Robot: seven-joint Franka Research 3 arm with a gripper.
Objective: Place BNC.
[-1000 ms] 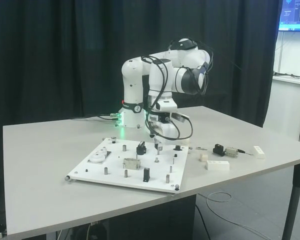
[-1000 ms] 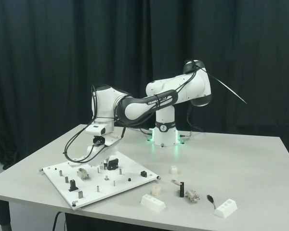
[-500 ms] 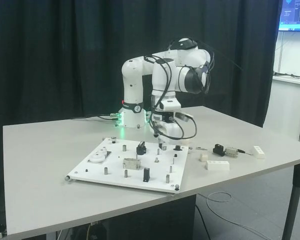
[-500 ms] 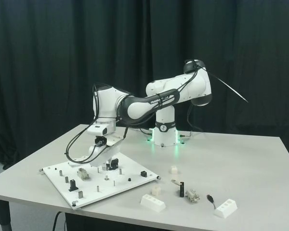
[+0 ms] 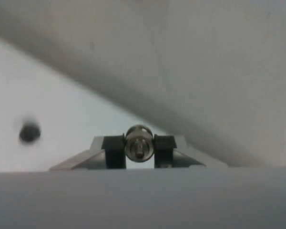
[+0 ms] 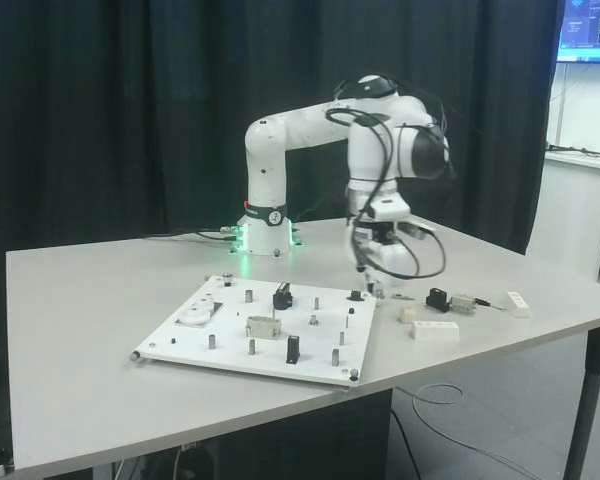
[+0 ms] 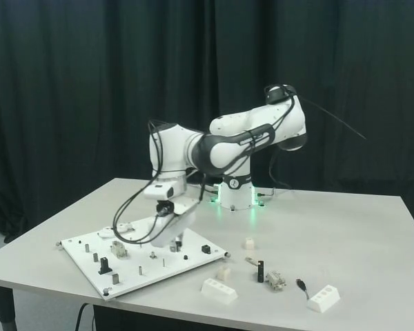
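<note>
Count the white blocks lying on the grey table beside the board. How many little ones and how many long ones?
Small white cubes: 2
Long white blocks: 2
Total: 4

We see a grey desk carrying everything here. On it lies a flat white board, set askew to the desk's edges, with small pegs and fixtures standing on its face. The robot's white base is bolted to the desk behind the board, with a green glow at its foot. Beside the board, toward the desk's edge, we see several loose pieces lying apart on the bare top: a long white block, a small white cube, another small white cube, a black upright piece, a grey connector, and a white block with holes.
</note>
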